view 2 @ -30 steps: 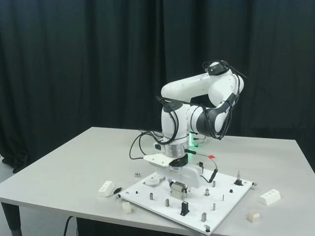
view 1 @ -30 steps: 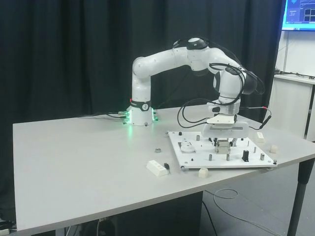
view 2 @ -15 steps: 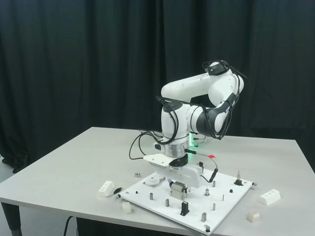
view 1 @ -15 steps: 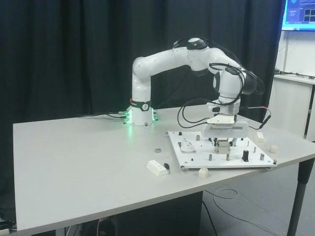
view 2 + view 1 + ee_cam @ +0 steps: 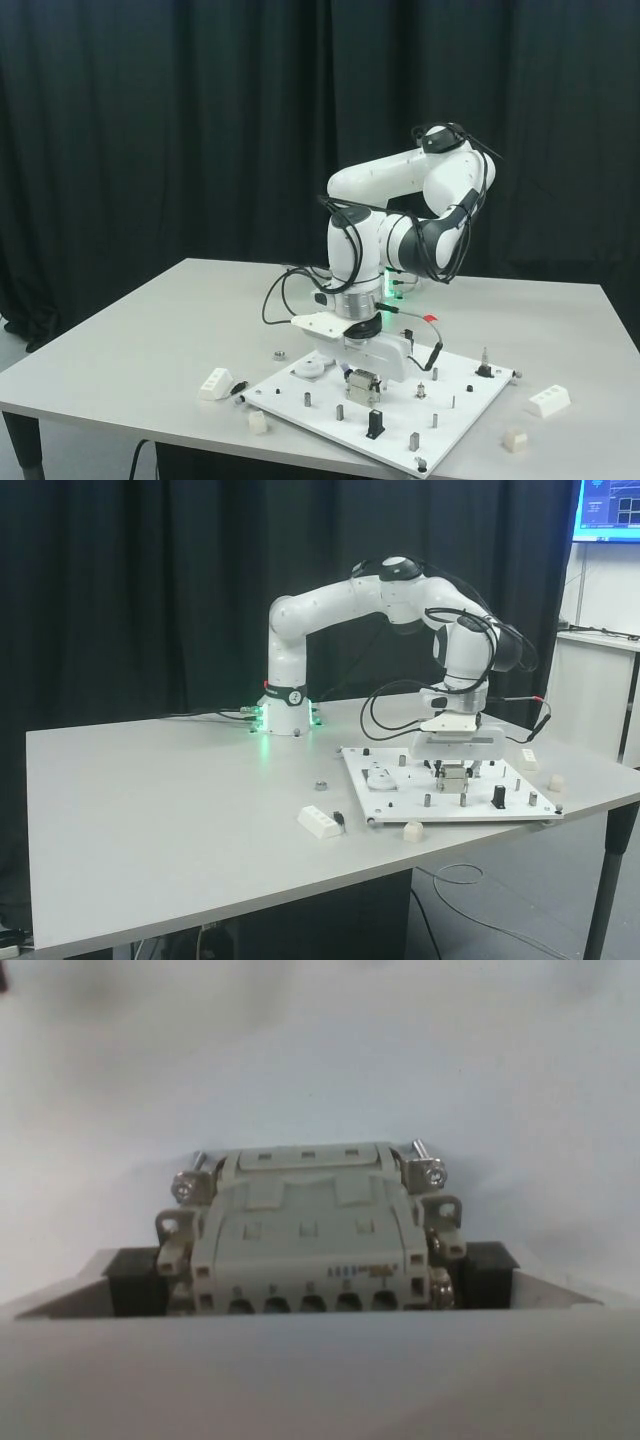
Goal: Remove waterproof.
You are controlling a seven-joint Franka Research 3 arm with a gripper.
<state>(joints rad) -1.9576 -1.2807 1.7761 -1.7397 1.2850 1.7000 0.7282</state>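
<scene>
- Scanning from the left in the first room view, you find a small white block lying on the grey desk, with a small ring-shaped part just behind it.
- Next comes the white board, studded with pegs; a white cube sits just off its front edge.
- Over the board's middle, your end effector grips the waterproof connector; the black fingers press its two sides, and it sits low over the board.
- Farther right, a black upright part stands on the board.
- Past the board's right edge, you see two more white pieces on the desk.
</scene>
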